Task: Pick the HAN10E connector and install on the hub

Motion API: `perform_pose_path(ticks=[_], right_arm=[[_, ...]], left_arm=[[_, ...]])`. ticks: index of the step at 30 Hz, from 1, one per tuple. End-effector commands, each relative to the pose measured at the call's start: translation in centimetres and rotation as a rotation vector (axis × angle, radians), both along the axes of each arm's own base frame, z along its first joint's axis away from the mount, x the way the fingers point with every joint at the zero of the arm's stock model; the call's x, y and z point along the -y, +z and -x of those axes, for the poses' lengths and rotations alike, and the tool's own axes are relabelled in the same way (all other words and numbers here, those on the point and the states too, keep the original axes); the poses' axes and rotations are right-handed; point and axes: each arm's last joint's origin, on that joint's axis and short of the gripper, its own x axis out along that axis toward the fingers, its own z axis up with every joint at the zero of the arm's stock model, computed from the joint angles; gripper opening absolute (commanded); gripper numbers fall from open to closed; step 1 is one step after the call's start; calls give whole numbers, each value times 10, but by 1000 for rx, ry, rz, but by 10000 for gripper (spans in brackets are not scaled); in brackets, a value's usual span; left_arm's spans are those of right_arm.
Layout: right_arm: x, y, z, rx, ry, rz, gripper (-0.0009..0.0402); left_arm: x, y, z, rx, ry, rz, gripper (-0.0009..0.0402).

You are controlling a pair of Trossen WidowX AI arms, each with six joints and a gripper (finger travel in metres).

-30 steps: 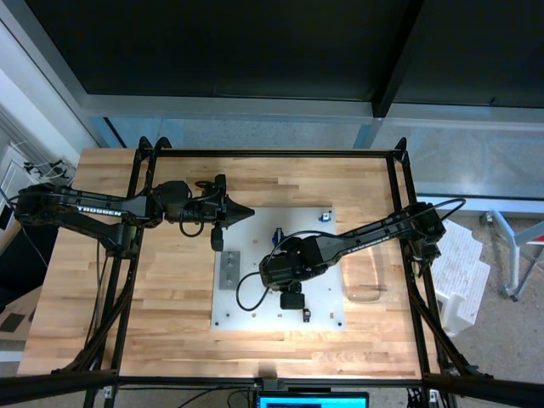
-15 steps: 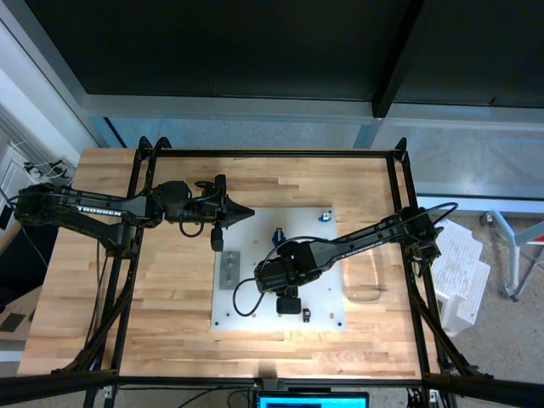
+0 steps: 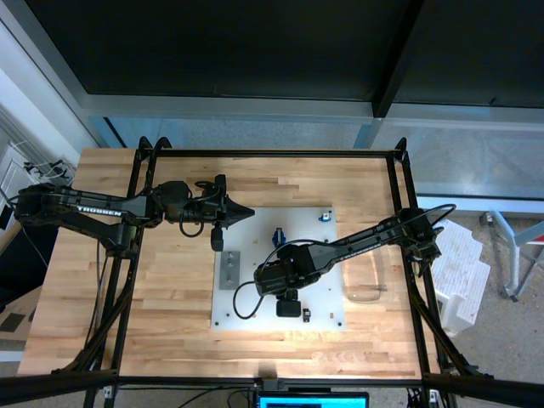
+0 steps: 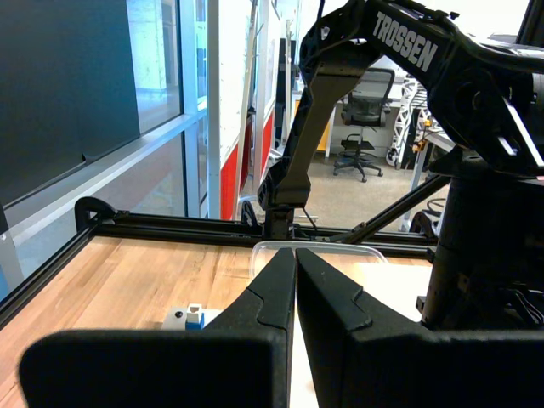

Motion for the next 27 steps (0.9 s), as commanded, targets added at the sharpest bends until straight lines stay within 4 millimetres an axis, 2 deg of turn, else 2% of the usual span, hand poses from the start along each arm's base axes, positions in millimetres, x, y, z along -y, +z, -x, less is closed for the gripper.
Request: perform_pose_path(ticks=[1,19,27], right_arm=[[-1,-1,0,-3,4,-1,46],[-1,-5,1,-10,8,2,46],[-1,-14,2,-11,11,0,46]], left_arm=[[0,0,0,0,0,0,0],[0,0,0,1,0,0,0],[0,0,0,0,0,0,0]])
